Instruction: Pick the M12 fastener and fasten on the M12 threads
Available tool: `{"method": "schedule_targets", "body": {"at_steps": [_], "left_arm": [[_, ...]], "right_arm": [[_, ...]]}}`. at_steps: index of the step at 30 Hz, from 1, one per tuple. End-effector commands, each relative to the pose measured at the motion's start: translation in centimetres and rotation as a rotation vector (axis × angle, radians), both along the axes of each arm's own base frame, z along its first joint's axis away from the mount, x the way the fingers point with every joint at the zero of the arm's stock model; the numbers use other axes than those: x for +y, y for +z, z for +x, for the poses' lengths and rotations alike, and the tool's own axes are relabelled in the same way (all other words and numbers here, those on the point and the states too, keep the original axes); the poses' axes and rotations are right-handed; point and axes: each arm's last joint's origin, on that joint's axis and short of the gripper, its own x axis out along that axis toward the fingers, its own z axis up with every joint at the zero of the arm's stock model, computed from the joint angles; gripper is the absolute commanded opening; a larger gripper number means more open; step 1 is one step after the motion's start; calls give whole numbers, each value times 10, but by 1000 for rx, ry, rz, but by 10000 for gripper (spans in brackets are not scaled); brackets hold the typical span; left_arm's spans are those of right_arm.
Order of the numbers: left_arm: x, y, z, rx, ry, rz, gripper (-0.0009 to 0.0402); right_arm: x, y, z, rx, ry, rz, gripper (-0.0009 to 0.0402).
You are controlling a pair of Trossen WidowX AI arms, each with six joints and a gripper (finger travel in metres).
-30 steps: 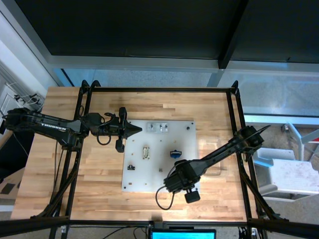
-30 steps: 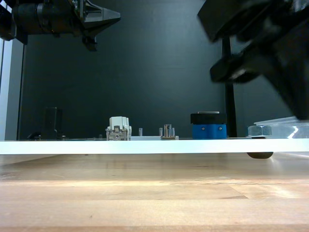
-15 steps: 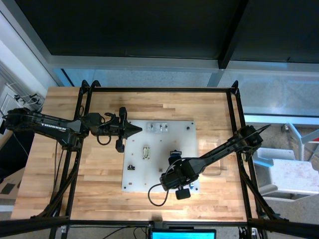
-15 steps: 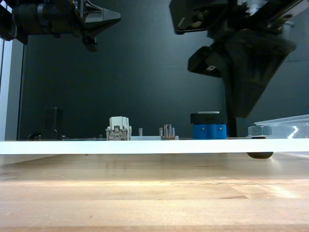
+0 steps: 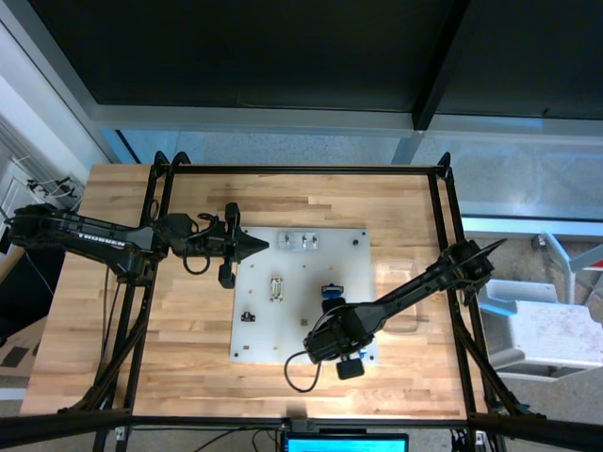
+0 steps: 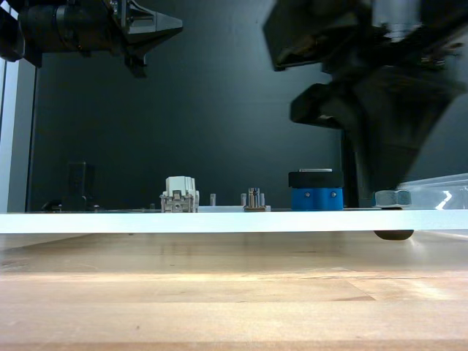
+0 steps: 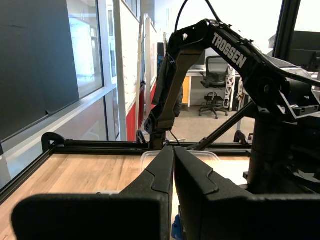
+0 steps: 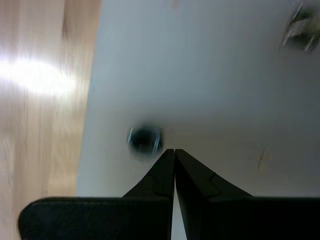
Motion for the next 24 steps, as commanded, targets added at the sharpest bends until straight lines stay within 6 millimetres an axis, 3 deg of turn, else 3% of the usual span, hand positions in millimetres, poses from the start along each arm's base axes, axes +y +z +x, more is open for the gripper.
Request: {"method": "schedule_targets", "body": {"at_steps": [1,8,16,24], "left_arm": [[0,0,0,0,0,0,0],[0,0,0,0,0,0,0],[0,0,0,0,0,0,0],[0,0,0,0,0,0,0]], "right_arm": [[-4,9,-10,71,1,-7,0],[-6,16,-8,-3,-53,-37,0],[-2,-1,-4,-42,-105,-8,0],[0,-2,-2,-68,-113,15,0]]}}
